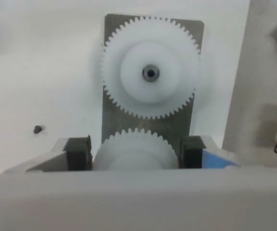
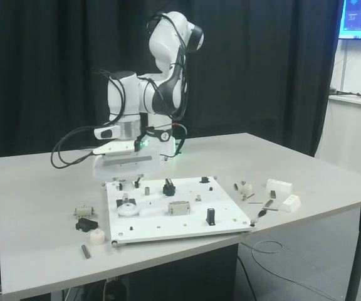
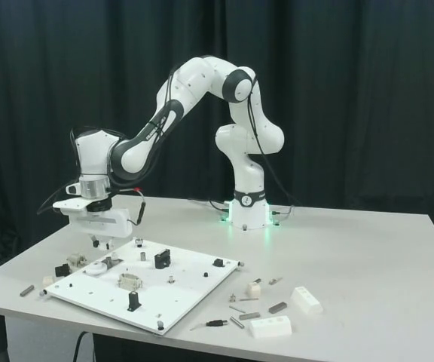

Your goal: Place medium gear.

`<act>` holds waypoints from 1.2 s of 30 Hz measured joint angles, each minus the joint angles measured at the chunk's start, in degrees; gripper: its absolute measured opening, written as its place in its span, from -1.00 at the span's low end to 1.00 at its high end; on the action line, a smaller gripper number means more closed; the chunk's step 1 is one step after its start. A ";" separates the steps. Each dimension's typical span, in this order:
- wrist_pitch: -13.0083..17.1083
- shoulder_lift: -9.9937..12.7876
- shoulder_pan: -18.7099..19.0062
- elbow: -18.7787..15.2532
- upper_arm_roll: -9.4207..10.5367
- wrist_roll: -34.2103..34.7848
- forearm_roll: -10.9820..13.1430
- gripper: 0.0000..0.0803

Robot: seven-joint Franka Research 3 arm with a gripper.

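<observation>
Jaws apparently closed on medium gear (image 1: 134, 150), beside large gear (image 1: 150, 67).

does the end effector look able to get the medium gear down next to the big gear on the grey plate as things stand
Probably yes. The end effector holds the medium gear just above the grey plate, right beside the large gear, and nothing shows in the way between them.
</observation>
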 joint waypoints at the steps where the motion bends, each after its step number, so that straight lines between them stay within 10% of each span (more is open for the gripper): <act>1: 0.06 0.02 0.07 0.01 0.00 -0.07 -0.08 -0.02; 36: 2.68 1.92 -8.62 0.43 -0.22 -17.53 -5.28 -0.02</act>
